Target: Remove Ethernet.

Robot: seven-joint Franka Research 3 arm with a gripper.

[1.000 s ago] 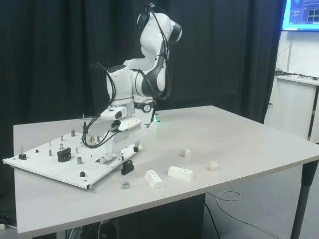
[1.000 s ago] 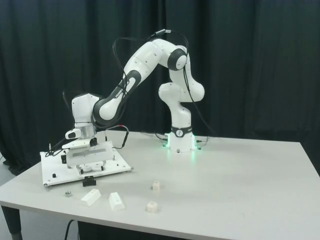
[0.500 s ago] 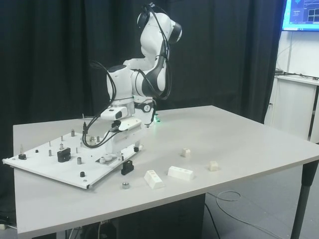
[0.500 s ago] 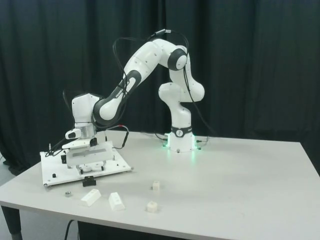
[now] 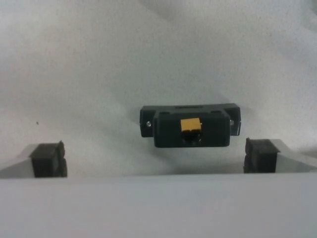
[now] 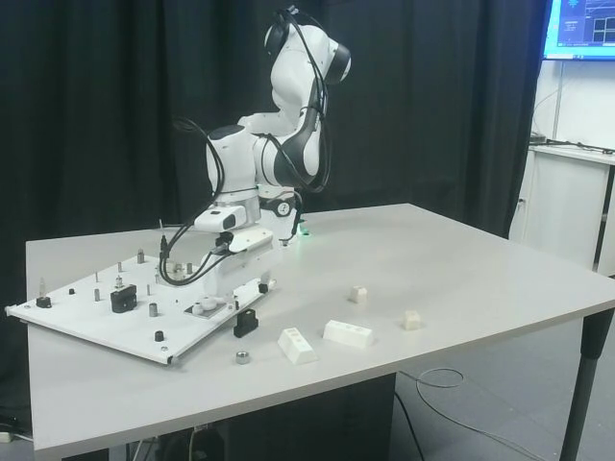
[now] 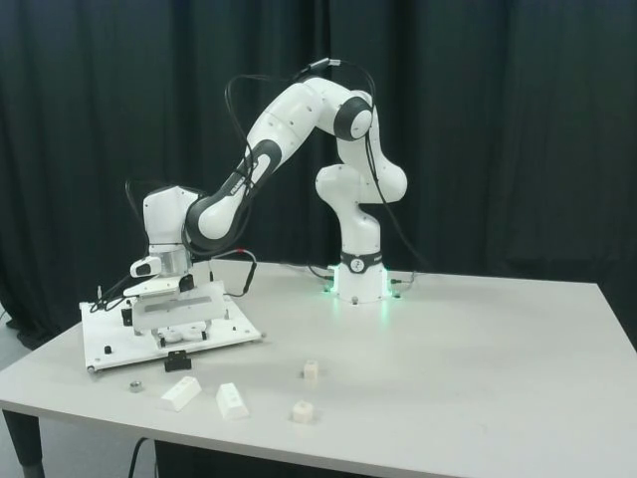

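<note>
The black Ethernet connector point(image 5: 190, 126) on the white board point(image 6: 106, 325) is judged rigid and light, best pinched across its short sides, the gripper point(image 5: 153, 157) jaws being spread apart around it.

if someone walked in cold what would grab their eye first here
Probably the white arm, arched from its base down over a white board of small fittings at one end of the grey table. In the wrist view a black socket block sits centred on the board between the pincer fingertips. White blocks lie loose near the board.
</note>
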